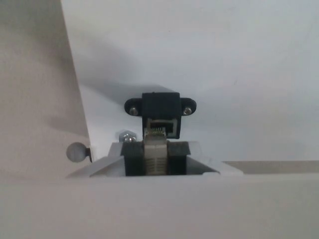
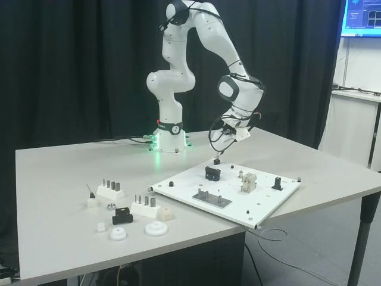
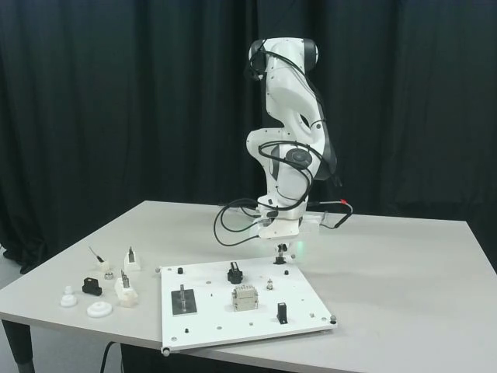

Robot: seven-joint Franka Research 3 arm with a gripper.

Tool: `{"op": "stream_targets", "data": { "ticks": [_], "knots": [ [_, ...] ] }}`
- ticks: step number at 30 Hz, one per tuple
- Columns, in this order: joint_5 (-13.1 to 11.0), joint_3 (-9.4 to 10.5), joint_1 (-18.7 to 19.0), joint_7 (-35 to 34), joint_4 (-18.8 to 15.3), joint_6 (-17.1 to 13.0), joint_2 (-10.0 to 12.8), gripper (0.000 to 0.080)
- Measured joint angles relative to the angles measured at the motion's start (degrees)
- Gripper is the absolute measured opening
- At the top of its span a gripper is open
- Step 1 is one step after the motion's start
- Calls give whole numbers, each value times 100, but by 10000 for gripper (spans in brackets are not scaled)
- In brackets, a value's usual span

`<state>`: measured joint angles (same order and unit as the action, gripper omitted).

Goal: Insert Ethernet.

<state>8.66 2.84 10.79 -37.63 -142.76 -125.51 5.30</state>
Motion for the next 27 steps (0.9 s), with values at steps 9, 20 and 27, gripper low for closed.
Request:
{"op": "stream_targets", "data": {
  "ticks": [9, 20, 27],
  "knots": [
    [45, 0, 0, 0, 2, -6, -1, 90],
    [120, -12, -6, 0, -2, -73, 12, 90],
    [123, -13, -6, -1, -4, -76, 12, 90]
  ]
}}
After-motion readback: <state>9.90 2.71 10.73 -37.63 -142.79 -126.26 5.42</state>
